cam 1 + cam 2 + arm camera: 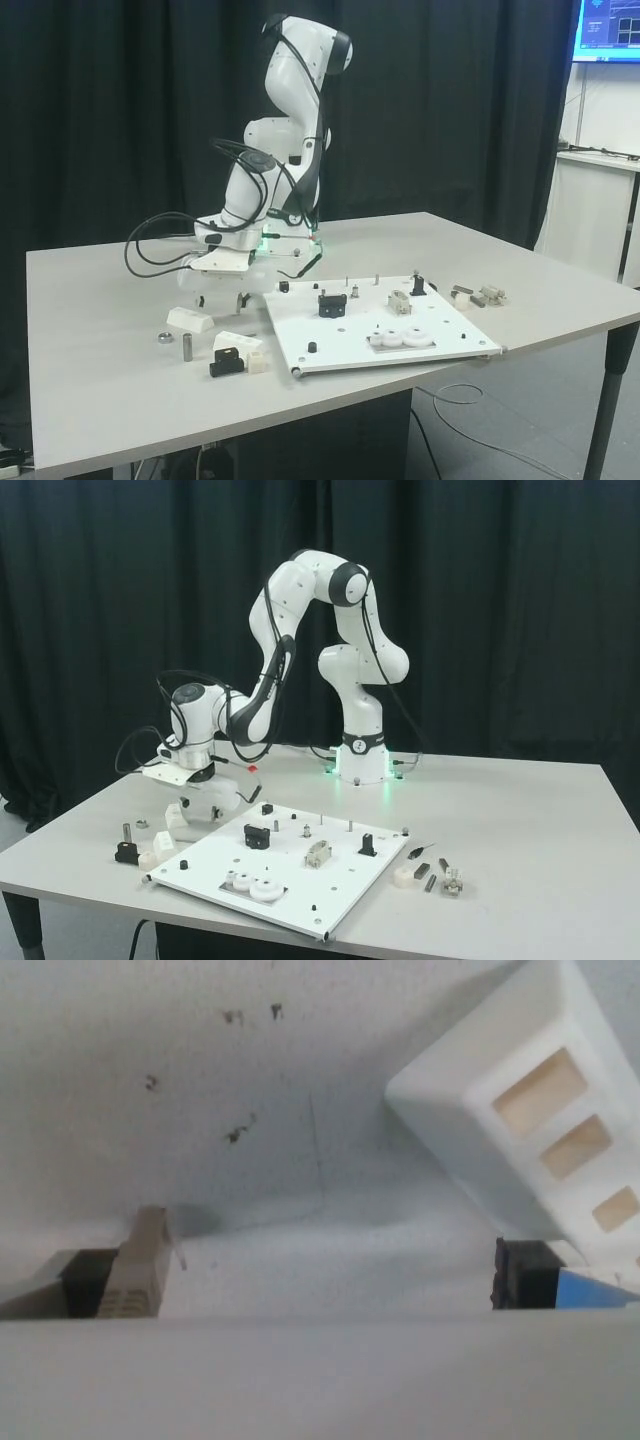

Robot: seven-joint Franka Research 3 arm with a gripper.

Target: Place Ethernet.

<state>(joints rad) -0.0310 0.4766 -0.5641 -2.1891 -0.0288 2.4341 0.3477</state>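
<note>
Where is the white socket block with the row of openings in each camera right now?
Wrist view: white socket block lies on the grey table, tilted, past the fingertips, apart from them.
First room view: white block just below the gripper, off the white board.
Second room view: white block under the gripper, beside the board's edge.
Shared landmark: the gripper right by it.

One white board (300, 875), two white gears (253, 885).
</note>
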